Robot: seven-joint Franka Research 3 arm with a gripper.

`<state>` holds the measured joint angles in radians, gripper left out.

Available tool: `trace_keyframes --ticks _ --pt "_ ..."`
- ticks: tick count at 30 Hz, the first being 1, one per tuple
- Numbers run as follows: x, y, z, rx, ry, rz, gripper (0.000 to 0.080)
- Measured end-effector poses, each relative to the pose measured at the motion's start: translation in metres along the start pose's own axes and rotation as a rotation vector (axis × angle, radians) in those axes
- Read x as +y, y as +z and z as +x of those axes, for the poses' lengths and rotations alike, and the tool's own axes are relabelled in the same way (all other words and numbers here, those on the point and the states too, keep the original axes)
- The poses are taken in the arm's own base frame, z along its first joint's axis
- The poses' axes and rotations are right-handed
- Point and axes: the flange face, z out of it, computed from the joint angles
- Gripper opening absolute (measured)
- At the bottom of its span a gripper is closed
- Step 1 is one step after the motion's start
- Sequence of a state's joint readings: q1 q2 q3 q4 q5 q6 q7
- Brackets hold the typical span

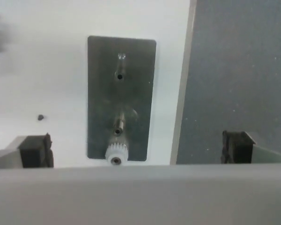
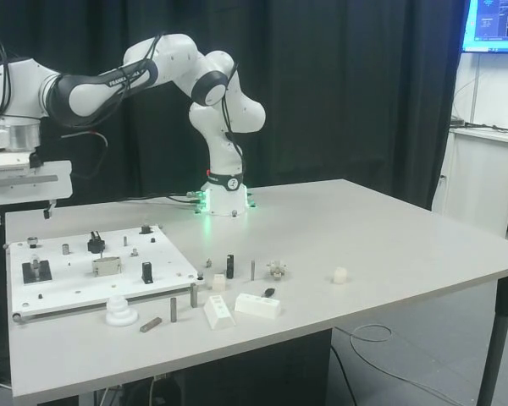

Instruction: Remove small gear.

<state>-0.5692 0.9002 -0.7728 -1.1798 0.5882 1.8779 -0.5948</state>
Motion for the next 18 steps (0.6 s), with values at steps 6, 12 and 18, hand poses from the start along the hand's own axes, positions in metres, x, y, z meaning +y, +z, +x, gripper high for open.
trace_keyframes --ticks 6,12,18 --pt "0.005 0.010 -0.003 0.000 -0.070 -0.008 0.0803" --pt "0.011 0.022 -0.008 0.004 -0.100 -0.016 0.0803" --pt "0.016 0.035 -0.014 0.000 -0.125 -0.019 0.0803"
